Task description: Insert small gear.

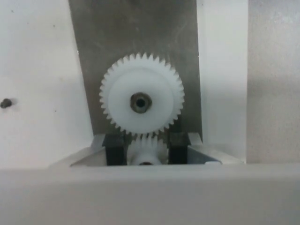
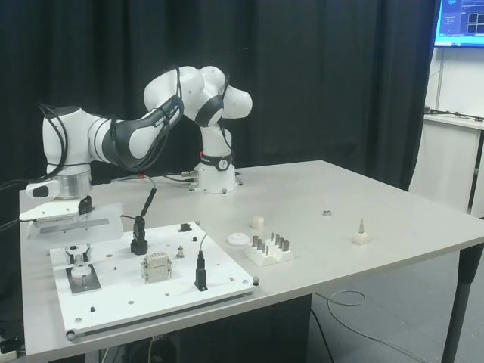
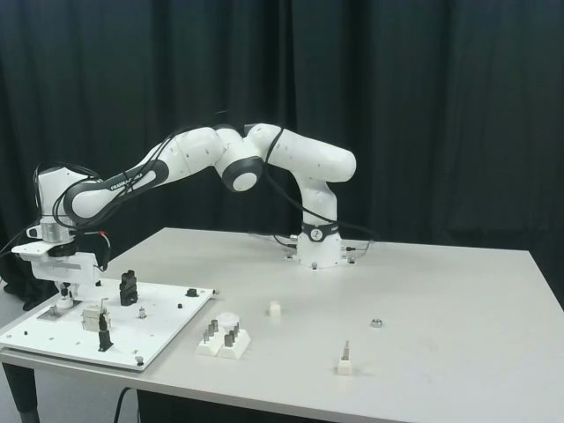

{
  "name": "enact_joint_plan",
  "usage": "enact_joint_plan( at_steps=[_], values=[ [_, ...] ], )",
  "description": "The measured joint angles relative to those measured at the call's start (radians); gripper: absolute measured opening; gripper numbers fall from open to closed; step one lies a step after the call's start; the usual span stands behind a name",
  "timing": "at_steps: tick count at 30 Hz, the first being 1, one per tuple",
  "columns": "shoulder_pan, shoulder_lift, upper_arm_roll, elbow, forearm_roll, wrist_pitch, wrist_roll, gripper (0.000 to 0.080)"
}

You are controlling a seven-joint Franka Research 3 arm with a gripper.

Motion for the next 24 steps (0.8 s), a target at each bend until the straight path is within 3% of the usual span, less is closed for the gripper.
enact_joint_plan(
  at_steps=[17,24],
  values=[
    [0.005,0.001,0.000,0.000,-0.013,0.001,-0.237,0.0186],
    [0.007,0.001,-0.002,-0.001,-0.015,0.001,-0.248,0.0186]
  ],
)
